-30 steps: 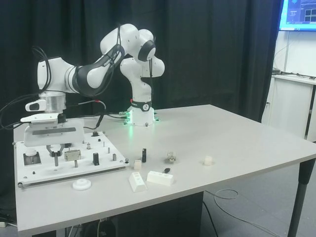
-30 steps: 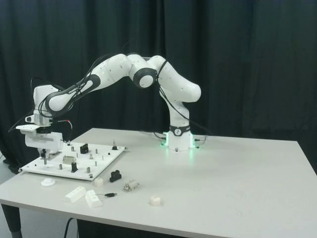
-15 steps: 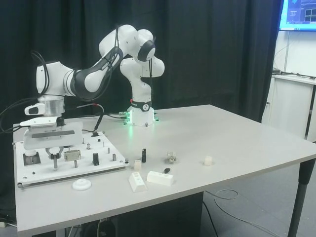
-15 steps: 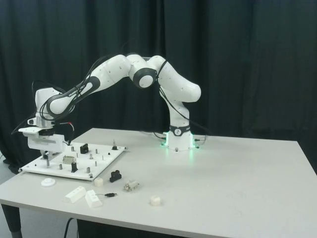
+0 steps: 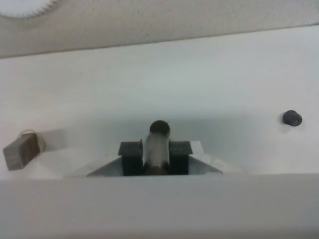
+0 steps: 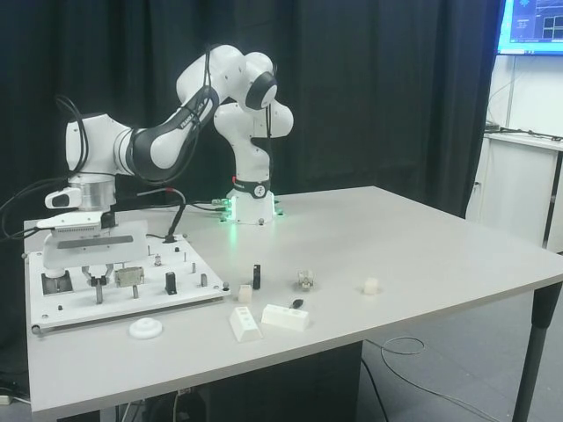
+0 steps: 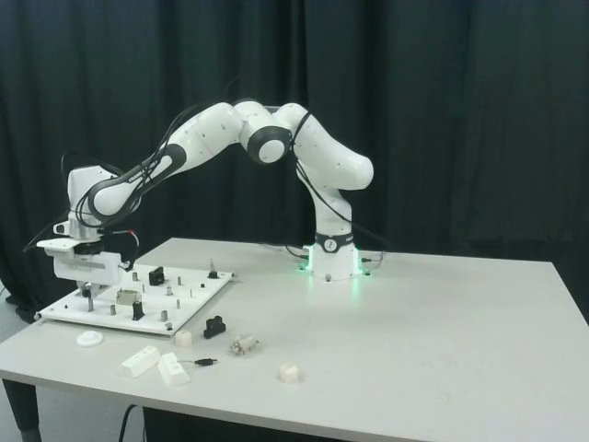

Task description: Insert round peg 3.

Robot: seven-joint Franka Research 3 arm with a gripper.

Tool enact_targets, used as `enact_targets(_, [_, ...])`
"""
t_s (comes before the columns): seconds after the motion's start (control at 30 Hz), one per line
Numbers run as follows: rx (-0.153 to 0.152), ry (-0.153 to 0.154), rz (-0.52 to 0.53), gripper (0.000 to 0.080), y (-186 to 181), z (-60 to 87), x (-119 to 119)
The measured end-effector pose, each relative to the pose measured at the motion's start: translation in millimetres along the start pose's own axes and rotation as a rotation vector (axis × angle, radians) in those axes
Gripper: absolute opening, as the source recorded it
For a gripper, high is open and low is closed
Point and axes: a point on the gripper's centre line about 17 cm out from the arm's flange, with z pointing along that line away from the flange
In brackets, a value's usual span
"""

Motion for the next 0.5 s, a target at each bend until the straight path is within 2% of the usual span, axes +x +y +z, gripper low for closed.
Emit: enact_targets(0.5, [0.0, 0.012, 0.01, 0.0107, 0.0, 0.2, 2.4])
